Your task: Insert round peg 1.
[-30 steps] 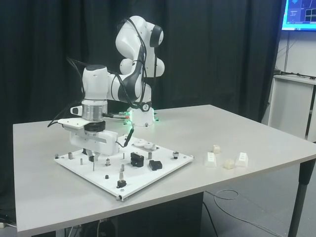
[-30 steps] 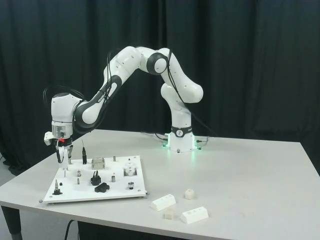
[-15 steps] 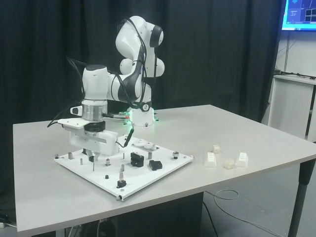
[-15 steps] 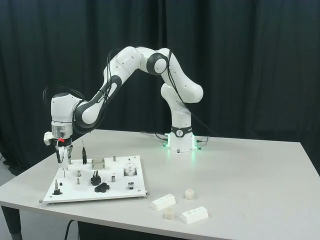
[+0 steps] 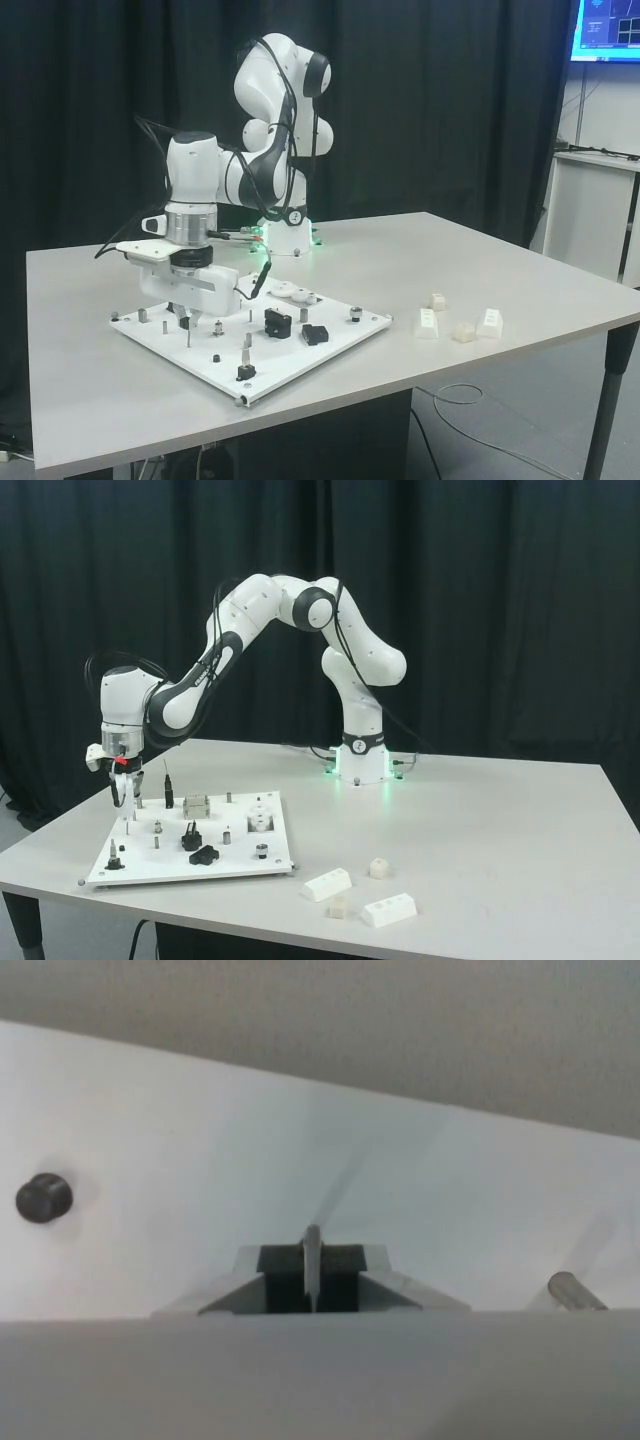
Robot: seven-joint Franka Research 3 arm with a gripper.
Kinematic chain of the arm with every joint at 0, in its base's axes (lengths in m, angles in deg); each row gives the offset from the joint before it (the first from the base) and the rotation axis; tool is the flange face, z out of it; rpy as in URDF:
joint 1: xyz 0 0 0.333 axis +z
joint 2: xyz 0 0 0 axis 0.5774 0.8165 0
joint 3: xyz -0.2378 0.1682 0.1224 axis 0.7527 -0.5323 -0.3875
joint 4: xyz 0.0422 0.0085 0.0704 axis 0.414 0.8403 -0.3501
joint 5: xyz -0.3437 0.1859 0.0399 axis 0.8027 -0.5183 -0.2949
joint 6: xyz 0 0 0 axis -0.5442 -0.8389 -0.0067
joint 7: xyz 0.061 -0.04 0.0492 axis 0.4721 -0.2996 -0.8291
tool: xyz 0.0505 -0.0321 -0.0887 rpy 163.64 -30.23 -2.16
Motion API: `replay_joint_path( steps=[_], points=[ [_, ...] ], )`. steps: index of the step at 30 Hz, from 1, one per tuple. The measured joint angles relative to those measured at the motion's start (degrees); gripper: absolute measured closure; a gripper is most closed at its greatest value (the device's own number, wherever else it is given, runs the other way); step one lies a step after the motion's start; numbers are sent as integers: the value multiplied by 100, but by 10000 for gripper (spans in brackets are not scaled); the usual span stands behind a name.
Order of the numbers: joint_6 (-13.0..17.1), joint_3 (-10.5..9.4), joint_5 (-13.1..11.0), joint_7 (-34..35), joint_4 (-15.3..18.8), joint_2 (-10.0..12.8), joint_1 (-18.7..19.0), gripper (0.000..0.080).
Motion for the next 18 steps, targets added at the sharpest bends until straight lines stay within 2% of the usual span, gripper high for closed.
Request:
replay_joint_path(
  steps=[18],
  points=[
    [-16,0,-80,-9,-11,6,0,774]
  ],
)
